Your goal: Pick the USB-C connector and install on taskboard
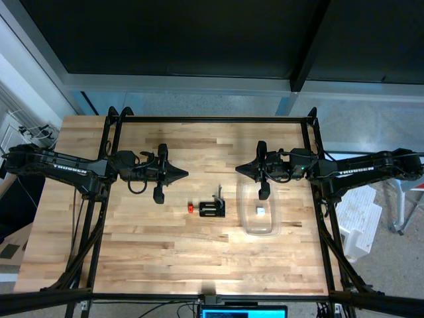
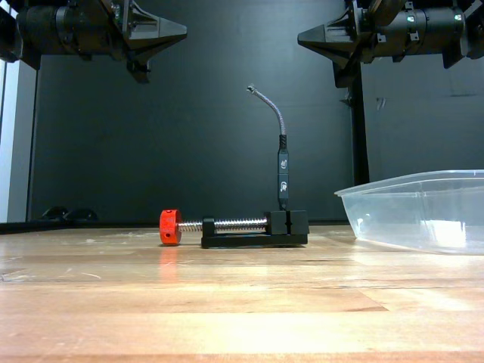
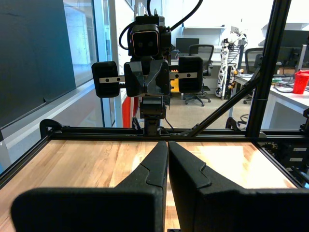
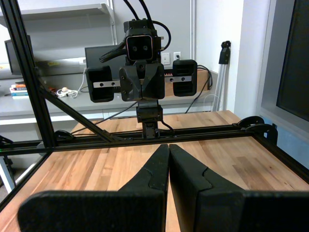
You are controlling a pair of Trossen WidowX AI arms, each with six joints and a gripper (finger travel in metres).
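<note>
The small black block taskboard [image 1: 211,209] lies mid-way on the wooden bench [image 1: 165,258], knob end leftward. Just right of it sits the clear plastic tray [image 1: 248,227], with a small white square piece [image 1: 260,211] inside. The left hand [image 1: 184,174] hangs behind-left of the taskboard, and the right hand [image 1: 240,169] by the tray's far edge

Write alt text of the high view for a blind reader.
The left gripper and right gripper, both shut, hover facing each other above a wooden table. On it sit the taskboard and, to its right, a clear tray.
</note>
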